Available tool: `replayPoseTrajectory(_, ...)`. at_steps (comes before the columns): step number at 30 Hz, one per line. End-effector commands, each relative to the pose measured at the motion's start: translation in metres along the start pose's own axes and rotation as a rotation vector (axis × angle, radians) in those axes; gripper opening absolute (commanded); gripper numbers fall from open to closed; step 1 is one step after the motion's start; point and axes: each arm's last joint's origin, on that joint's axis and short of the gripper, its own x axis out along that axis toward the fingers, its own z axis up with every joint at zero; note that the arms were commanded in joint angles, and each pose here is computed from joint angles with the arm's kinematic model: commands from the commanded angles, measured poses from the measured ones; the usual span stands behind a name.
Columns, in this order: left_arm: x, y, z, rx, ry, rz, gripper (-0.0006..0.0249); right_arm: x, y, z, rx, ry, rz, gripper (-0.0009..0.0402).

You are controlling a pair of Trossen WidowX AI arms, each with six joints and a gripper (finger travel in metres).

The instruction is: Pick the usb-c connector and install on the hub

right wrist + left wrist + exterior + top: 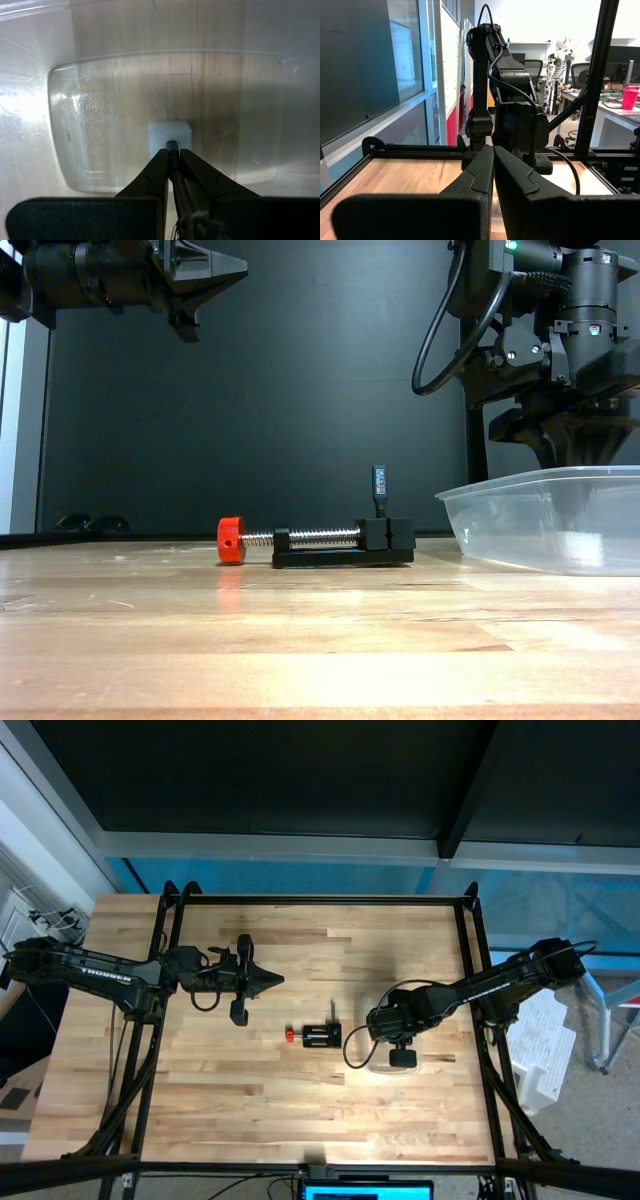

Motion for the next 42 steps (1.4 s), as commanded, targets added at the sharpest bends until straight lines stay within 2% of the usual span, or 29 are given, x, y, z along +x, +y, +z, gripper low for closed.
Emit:
replayPoseTrajectory(1,0.000,0.000,0.000,0.000,0.000,0.000,0.0000,-0.001,0.000,0.000,-0.001,-0.002,0.000,-0.0001)
replayPoseTrajectory(6,0.000,0.000,0.000,0.000,0.000,0.000,0.0000,-0.009,-0.001,-0.001,0.002,-0.028,0.008,0.0000)
replayPoseTrajectory(13,0.000,0.000,0.000,0.000,0.000,0.000,0.0000,-0.033,-0.002,0.001,0.008,-0.047,0.010,0.0000)
replayPoseTrajectory(24,0.000,0.000,0.000,0.000,0.000,0.000,0.0000,-0.063,-0.001,0.020,0.168,-0.114,0.008,0.0000)
replayPoseTrajectory(29,0.000,0.000,0.000,0.000,0.000,0.000,0.0000,-0.069,-0.002,0.028,0.177,-0.122,0.009,0.0000)
replayPoseTrajectory(42,0.000,0.000,0.000,0.000,0.000,0.000,0.0000,-0.065,0.003,0.053,0.180,-0.122,0.008,0.0000)
